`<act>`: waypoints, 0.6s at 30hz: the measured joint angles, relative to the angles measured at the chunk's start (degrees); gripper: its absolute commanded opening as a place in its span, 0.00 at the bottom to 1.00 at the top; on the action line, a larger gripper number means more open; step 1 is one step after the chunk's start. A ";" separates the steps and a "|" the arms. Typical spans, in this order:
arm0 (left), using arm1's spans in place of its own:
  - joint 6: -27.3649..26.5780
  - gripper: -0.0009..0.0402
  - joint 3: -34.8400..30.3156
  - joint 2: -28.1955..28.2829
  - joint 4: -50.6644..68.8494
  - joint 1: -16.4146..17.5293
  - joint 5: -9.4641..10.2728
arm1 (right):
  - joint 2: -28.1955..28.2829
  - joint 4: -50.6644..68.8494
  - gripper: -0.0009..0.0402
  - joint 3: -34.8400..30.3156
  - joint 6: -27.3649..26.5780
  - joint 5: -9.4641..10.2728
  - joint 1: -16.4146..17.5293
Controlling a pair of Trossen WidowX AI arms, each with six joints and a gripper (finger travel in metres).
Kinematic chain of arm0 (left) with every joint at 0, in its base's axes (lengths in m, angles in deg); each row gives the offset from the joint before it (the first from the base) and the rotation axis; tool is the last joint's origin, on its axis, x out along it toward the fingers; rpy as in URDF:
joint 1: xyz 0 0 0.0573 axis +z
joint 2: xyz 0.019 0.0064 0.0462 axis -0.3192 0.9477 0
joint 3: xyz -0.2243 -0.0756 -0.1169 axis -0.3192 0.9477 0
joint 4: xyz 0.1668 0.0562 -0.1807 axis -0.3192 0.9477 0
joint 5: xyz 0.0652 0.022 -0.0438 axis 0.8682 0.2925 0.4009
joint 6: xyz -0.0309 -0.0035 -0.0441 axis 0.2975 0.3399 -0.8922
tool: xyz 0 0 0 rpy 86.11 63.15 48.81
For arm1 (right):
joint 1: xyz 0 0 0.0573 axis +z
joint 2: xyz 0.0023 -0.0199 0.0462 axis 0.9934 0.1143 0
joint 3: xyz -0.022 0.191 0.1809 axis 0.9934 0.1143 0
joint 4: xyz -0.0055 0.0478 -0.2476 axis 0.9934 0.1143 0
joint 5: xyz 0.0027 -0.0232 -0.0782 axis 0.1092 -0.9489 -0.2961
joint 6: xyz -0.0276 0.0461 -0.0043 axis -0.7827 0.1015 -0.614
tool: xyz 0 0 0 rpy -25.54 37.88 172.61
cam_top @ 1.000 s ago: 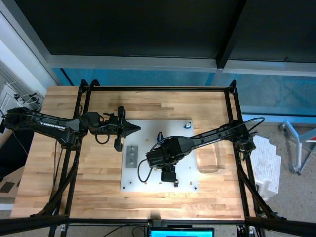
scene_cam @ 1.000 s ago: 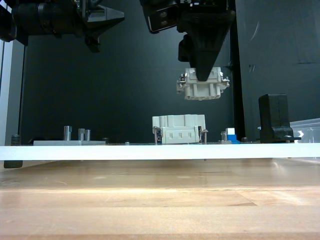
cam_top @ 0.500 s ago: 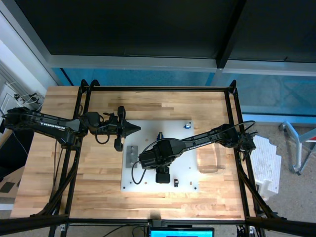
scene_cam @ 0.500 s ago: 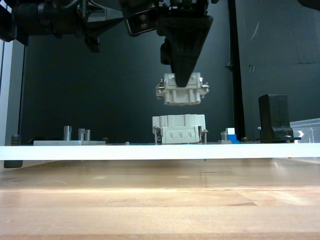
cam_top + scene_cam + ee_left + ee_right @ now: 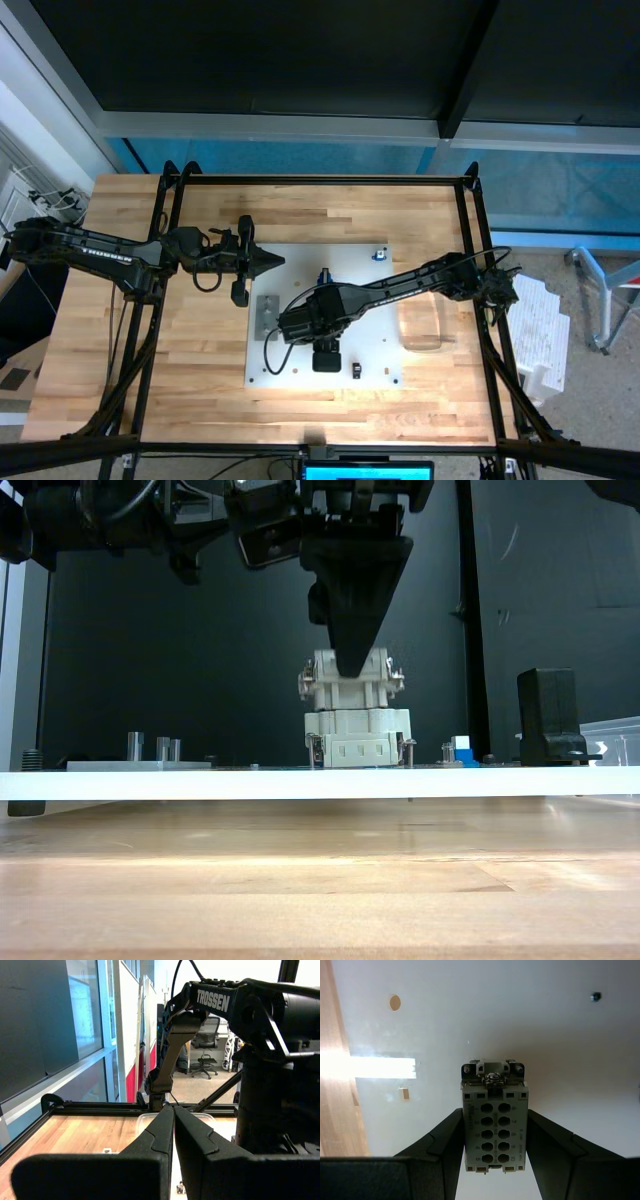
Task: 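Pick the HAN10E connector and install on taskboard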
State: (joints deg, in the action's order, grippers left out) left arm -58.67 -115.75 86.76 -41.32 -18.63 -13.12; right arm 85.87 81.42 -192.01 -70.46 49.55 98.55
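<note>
Right claw (image 5: 350,670) lower; left claw (image 5: 278,260) aside

The brand "TROSSEN" is printed in white on the right arm (image 5: 213,998), seen beyond the closed left gripper (image 5: 173,1108). The same lettering is faintly carried by the left arm (image 5: 100,255). Tiny numerals beside the holes of the HAN10E connector (image 5: 494,1130), which is clamped in the right gripper (image 5: 494,1112) above the taskboard (image 5: 520,1020), cannot be made out.

Your right claw (image 5: 350,666) holds the HAN10E connector (image 5: 372,691) atop the socket (image 5: 358,740) on the taskboard (image 5: 375,292); left claw (image 5: 273,260) over its far-left corner.
</note>
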 measured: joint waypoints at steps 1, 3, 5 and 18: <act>0.00 0.02 -0.02 0.00 -0.04 0.00 0.02 | 0.02 0.02 0.04 0.00 -0.09 0.00 -0.02; -0.02 0.02 -0.02 0.00 -0.04 0.00 0.02 | 0.02 0.04 0.04 0.00 -0.09 -0.04 -0.04; 0.00 0.02 -0.02 0.00 -0.02 0.00 0.02 | 0.02 0.17 0.04 0.00 -0.09 -0.07 -0.09; -0.02 0.02 -0.02 0.00 -0.02 0.00 0.02 | -0.02 0.92 0.04 0.07 -0.09 -1.51 -0.26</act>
State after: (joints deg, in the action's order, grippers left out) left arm -58.69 -115.77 86.76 -41.34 -18.63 -13.10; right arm 85.85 82.34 -191.95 -70.55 48.04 98.29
